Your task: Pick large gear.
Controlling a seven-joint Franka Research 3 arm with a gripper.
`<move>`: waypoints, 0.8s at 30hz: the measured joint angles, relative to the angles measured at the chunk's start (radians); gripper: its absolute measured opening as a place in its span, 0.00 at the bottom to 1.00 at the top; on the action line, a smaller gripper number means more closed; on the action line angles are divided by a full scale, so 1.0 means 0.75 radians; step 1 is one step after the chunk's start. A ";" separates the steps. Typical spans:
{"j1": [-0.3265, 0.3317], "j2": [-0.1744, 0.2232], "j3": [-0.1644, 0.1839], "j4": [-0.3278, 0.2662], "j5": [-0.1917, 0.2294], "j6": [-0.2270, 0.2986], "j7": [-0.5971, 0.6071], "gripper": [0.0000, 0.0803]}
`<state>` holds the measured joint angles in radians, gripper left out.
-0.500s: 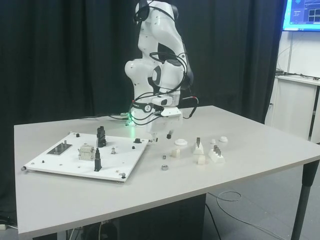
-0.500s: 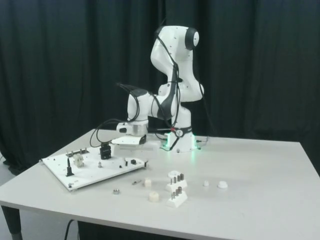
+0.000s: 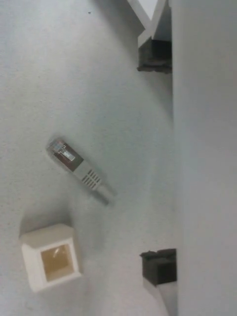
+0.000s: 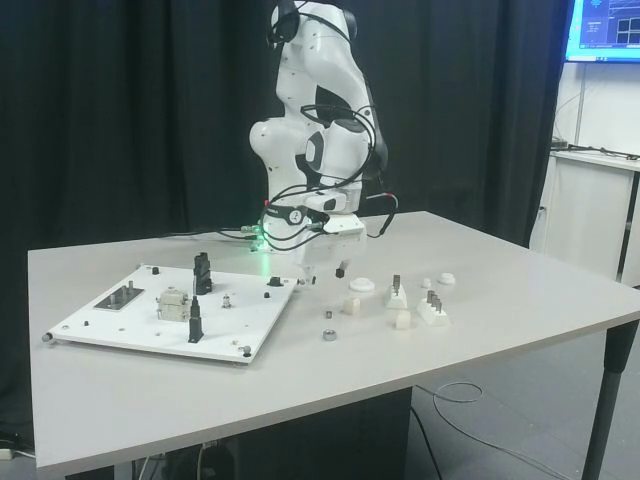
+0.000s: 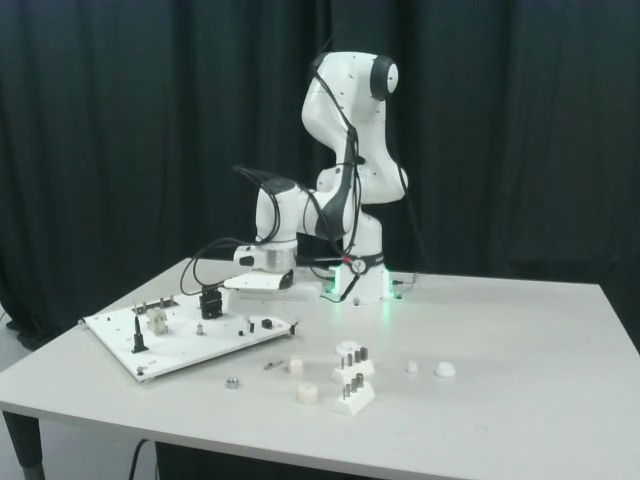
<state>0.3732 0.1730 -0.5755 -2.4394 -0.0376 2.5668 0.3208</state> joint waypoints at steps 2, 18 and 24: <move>0.000 0.000 0.000 0.002 0.000 0.000 0.000 0.99; -0.001 -0.001 0.001 0.018 0.000 -0.001 0.000 1.00; -0.001 -0.009 0.002 0.020 0.012 -0.021 0.023 1.00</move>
<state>0.3726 0.1661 -0.5737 -2.4245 -0.0290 2.5510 0.3382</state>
